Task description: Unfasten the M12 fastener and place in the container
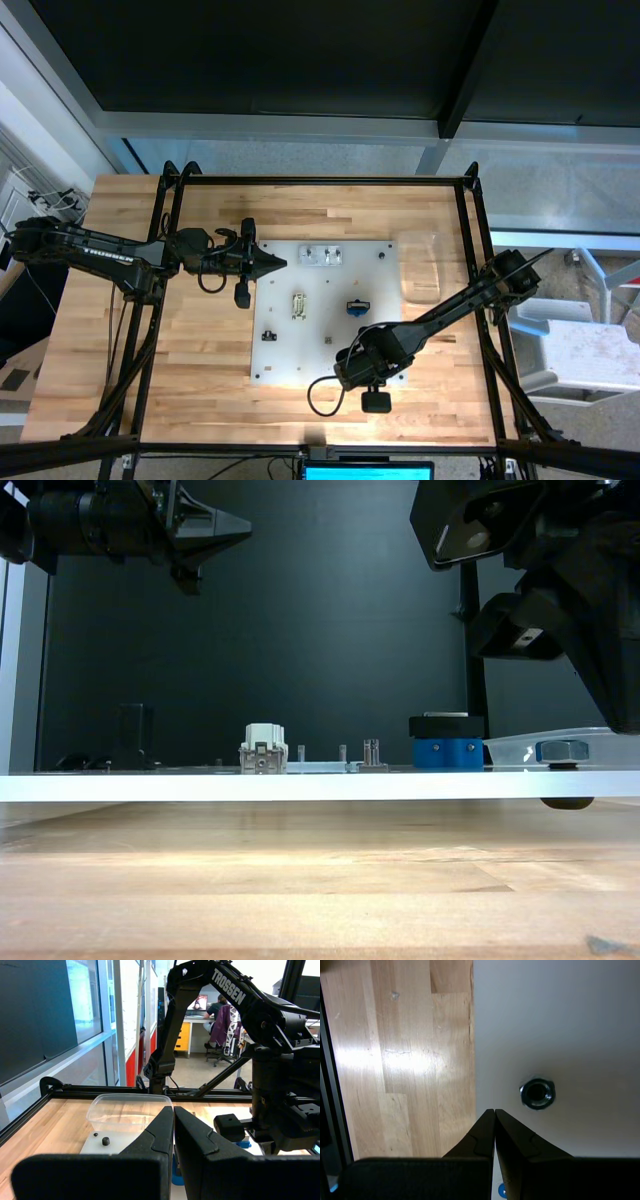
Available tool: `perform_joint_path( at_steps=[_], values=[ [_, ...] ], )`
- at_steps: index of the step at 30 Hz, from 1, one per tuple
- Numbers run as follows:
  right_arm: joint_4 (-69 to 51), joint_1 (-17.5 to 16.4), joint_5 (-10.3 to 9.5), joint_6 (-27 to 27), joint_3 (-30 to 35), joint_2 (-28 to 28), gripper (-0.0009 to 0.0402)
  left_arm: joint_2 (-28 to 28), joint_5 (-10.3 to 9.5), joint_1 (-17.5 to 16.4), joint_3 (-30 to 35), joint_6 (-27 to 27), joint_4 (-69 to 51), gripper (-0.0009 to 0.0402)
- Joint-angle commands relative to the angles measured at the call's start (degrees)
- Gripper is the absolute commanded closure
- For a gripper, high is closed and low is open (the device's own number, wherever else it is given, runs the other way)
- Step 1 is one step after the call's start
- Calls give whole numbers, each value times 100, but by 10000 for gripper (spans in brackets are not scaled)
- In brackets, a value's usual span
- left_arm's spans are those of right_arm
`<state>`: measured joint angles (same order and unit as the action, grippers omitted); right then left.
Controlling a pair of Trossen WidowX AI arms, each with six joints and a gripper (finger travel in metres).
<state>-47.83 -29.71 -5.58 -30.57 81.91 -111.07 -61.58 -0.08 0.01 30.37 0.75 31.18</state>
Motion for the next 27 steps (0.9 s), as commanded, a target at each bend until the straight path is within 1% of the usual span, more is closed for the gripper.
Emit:
perform_joint_path(
  at_steps=[1, 5, 10, 14, 17, 18, 23, 25, 27],
  values=[
    [15, 0, 173, 15, -20, -11, 393, -2, 2, 0, 0, 0, 0, 393],
    [31, 7, 254, 81, -57, -11, 393, -2, 2, 0, 0, 0, 0, 393],
    [149, 11, 264, 101, -125, -11, 393, -2, 2, -2, 0, 0, 0, 393],
    [236, 13, 313, 92, -195, -11, 393, -2, 2, 0, 0, 0, 0, 393],
    [225, 15, 474, 37, -223, -11, 393, -2, 2, 0, 0, 0, 0, 393],
    [227, 17, 501, 33, -227, -9, 393, -2, 2, 0, 0, 0, 0, 393],
    [208, 20, 522, -7, -227, -9, 393, -2, 2, -2, 0, 0, 0, 393],
    [188, 20, 581, -31, -227, -9, 393, -2, 2, 0, 0, 0, 0, 393],
    [188, 22, 588, -31, -227, -4, 393, -2, 2, 0, 0, 0, 0, 393]
  ],
)
